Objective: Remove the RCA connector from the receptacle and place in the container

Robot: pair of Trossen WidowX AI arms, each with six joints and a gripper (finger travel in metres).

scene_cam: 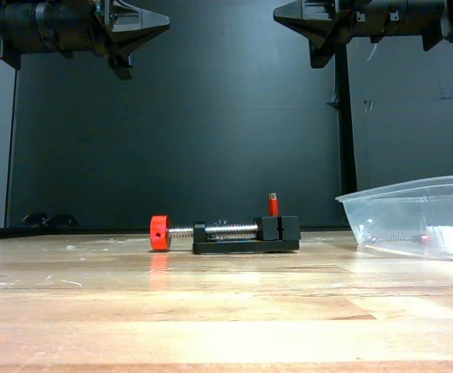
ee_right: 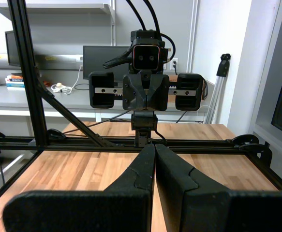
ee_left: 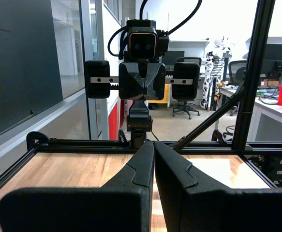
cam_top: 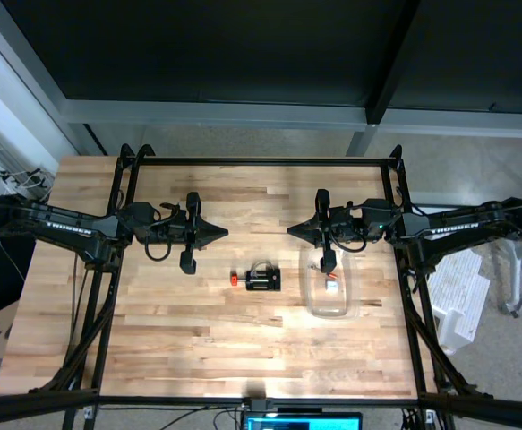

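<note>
The receptacle (cam_top: 262, 279) is a small black block with a red tip (scene_cam: 159, 232), lying on the wooden table near its middle. The RCA connector (scene_cam: 273, 204), a tiny red plug, stands upright out of the block's right end. The container (cam_top: 329, 288), a clear shallow tray, sits just right of the block (scene_cam: 245, 235). My left gripper (cam_top: 225, 233) hangs shut high above the table, left of and behind the block. My right gripper (cam_top: 289, 231) hangs shut at the same height, facing it. Each wrist view shows closed fingertips (ee_left: 154, 143) (ee_right: 155, 145) and the other arm.
Inside the tray (scene_cam: 412, 210) lie a small pale cube (cam_top: 331, 285) and a thin piece with a red spot (scene_cam: 426, 237). A black frame (cam_top: 261, 162) runs around the table's far and side edges. Bare wood stretches in front of the block.
</note>
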